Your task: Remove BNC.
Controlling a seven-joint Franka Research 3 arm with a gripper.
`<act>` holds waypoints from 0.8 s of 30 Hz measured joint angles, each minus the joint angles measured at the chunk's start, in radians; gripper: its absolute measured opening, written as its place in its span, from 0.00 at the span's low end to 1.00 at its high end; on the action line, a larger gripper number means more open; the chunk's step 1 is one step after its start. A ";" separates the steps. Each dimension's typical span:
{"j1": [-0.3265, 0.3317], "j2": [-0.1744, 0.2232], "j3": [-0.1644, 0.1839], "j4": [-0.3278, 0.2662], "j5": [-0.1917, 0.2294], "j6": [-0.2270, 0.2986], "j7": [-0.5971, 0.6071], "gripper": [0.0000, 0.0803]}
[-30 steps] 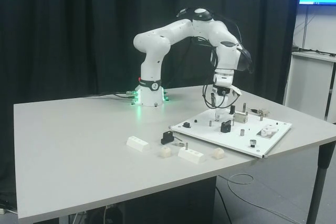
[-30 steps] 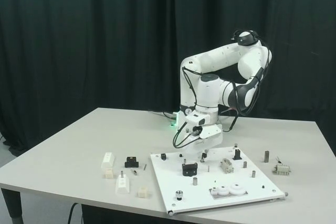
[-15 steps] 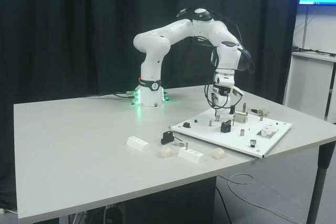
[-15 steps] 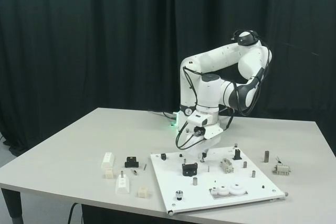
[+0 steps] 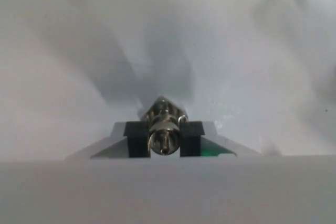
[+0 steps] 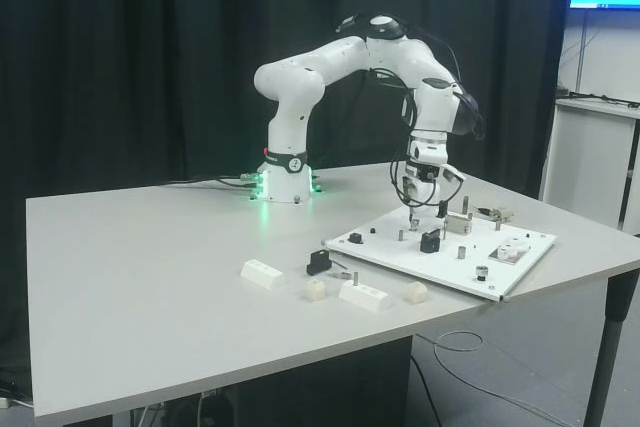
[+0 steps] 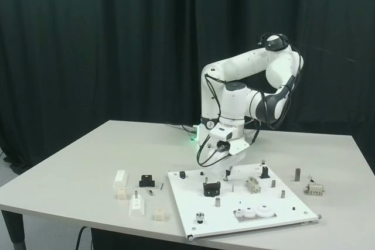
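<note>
The hand (image 5: 165,141) pinches the BNC (image 5: 164,129) by its sides, just above the white board (image 7: 234,209), so the plug can come straight off its socket.

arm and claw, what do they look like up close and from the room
The arm is white with rounded links and black bands at the joints. Black cables loop from its wrist. Its base glows green where it is bolted to the grey table. The claw has two black pads on its fingers.
</note>
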 joint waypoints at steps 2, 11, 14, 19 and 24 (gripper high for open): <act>0.000 0.000 0.000 0.000 0.000 0.000 0.000 0.15; 0.001 0.000 -0.002 -0.001 0.000 0.000 0.000 0.15; 0.002 0.000 -0.003 -0.001 0.000 -0.001 0.000 0.15; 0.008 0.000 -0.016 -0.003 -0.007 -0.009 0.000 0.15; 0.024 -0.001 -0.051 -0.003 -0.023 -0.037 0.000 0.15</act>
